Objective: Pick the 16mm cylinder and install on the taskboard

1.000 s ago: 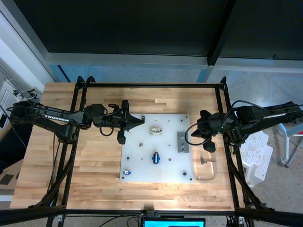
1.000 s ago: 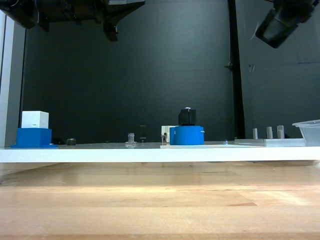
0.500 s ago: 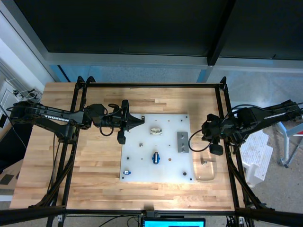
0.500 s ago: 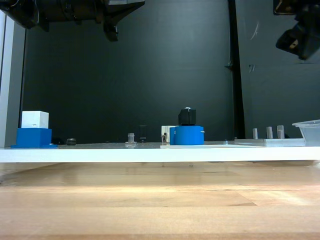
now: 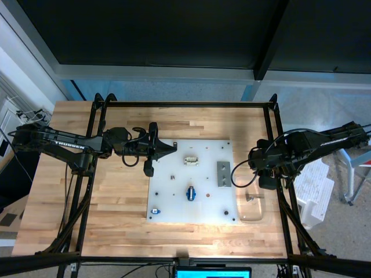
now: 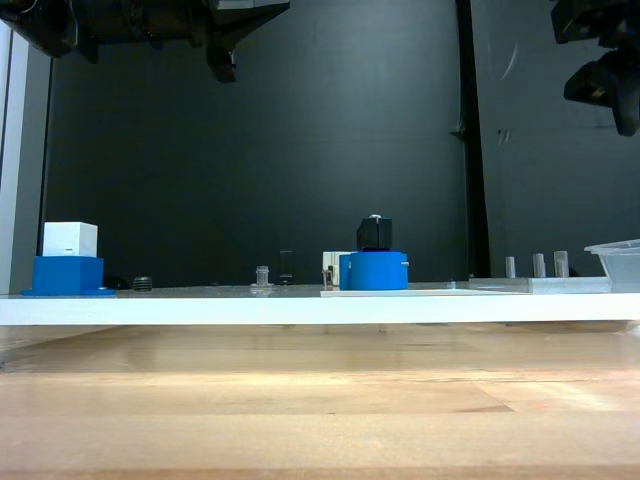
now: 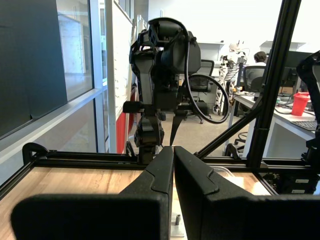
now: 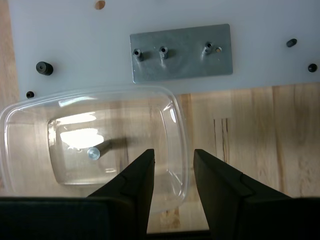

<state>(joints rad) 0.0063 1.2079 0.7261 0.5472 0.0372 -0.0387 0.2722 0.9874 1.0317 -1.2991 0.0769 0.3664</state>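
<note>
My right hand (image 8: 172, 159) hangs released, fingers apart, high over the rim of the tray (image 8: 176, 120). The cylinder (image 8: 93, 153) lies inside that tray, seemingly standing on end. It is off to one side of my fingers, not between them. I count one cylinder and one tray. It looks like stiff, smooth metal, light and far smaller than a finger. I judge it slippery and apt to tip or roll. I would take it across its round flanks, low and square. Beside the tray lies the one board (image 8: 75, 30), bearing one grey block (image 8: 182, 50) with three pegs. My left hand (image 7: 173, 150) is clenched on nothing, raised over the board's left edge.
</note>
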